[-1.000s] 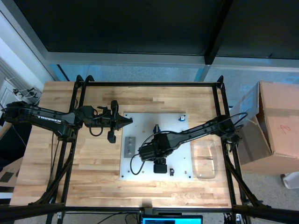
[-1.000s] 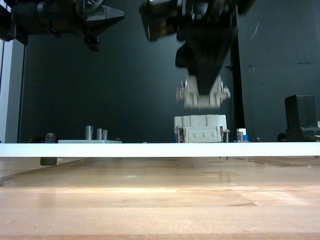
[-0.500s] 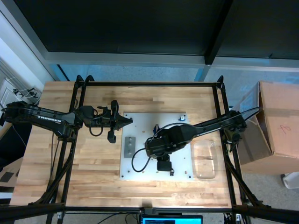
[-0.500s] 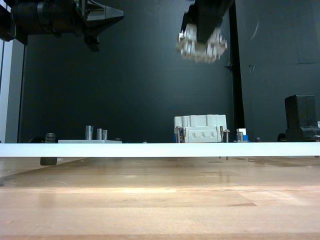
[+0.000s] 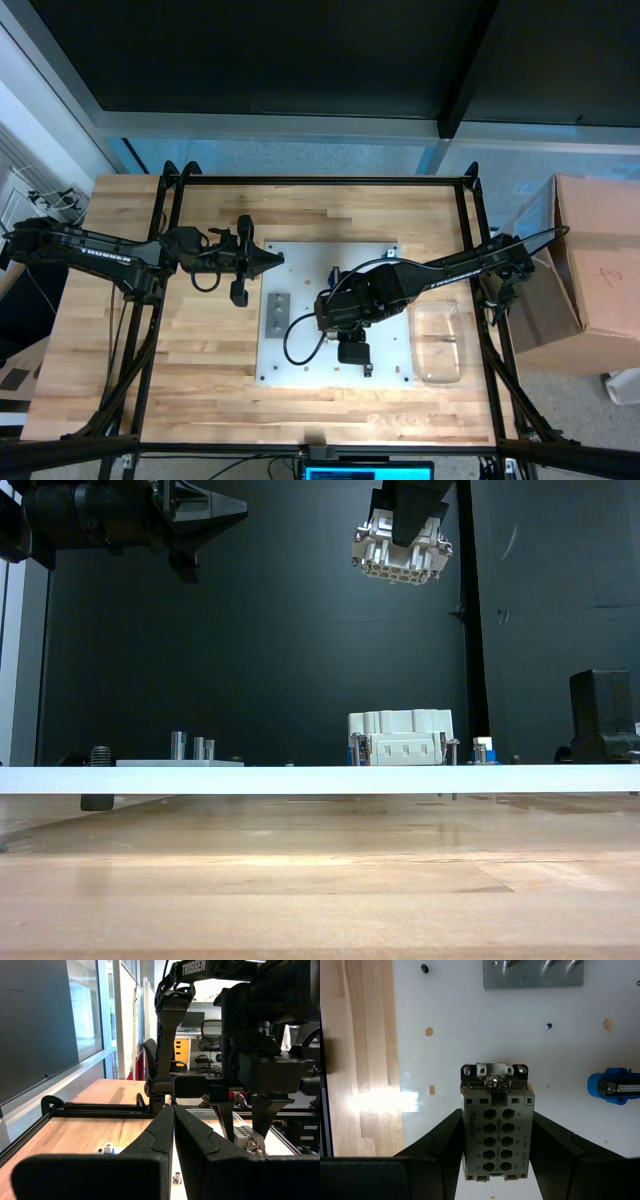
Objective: Remove the HAN10E connector from the taskboard and place in the container
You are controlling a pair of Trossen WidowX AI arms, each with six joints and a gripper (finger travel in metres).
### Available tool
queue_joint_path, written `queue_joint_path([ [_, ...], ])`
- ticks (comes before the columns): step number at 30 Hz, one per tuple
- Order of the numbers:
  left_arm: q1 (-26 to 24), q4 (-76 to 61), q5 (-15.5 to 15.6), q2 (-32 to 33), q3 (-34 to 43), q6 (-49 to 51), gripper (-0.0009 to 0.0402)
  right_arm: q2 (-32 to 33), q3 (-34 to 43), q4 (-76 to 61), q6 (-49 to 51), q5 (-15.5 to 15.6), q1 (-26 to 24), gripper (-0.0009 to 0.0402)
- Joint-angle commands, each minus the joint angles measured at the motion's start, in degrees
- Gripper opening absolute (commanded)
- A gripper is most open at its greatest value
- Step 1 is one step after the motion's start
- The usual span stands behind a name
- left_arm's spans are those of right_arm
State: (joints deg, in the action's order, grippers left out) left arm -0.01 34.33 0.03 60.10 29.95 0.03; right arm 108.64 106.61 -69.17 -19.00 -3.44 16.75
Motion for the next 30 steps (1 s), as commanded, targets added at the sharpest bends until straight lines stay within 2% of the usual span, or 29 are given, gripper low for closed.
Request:
queue_joint_path([
  [1, 0.02, 0.02, -0.02, 0.02, 0.0, 0.0, 0.0, 0.11, 0.02, 0.04, -0.02, 0.0, 0.07, 0.0023],
  [11, 0.02, 0.02, -0.02, 0.02, 0.0, 0.0, 0.0, -2.93, -4.5, -0.17, 0.04, 0.0, 2.1, 0.0023],
  [30, 0.02, 0.02, -0.02, 0.02, 0.0, 0.0, 0.0, -22.71, -33.09, 5.22, -10.29, -0.04, 4.9, 0.0023],
])
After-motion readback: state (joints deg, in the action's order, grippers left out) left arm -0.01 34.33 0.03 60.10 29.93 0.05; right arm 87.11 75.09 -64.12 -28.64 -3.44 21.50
